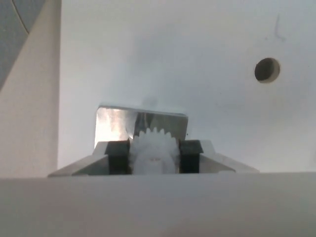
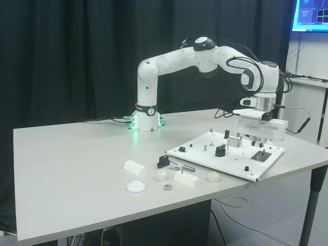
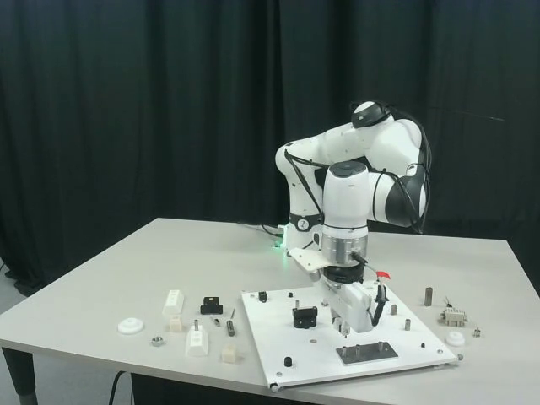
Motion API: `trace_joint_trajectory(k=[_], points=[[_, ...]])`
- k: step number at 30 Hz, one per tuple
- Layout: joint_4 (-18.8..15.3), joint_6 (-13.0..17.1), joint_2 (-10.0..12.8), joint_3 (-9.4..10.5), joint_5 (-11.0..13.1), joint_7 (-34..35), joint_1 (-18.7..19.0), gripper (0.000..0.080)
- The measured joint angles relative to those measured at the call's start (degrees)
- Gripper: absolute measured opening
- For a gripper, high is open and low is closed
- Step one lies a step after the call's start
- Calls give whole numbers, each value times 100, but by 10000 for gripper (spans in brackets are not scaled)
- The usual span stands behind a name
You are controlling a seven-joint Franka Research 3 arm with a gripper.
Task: Place small gear.
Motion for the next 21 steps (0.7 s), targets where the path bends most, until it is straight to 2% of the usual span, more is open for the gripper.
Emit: trace_joint_trajectory(k=[14,21], points=[[0,0,0,-5,-10,-175,-28,205],[0,0,0,-75,-153,-484,-76,205]])
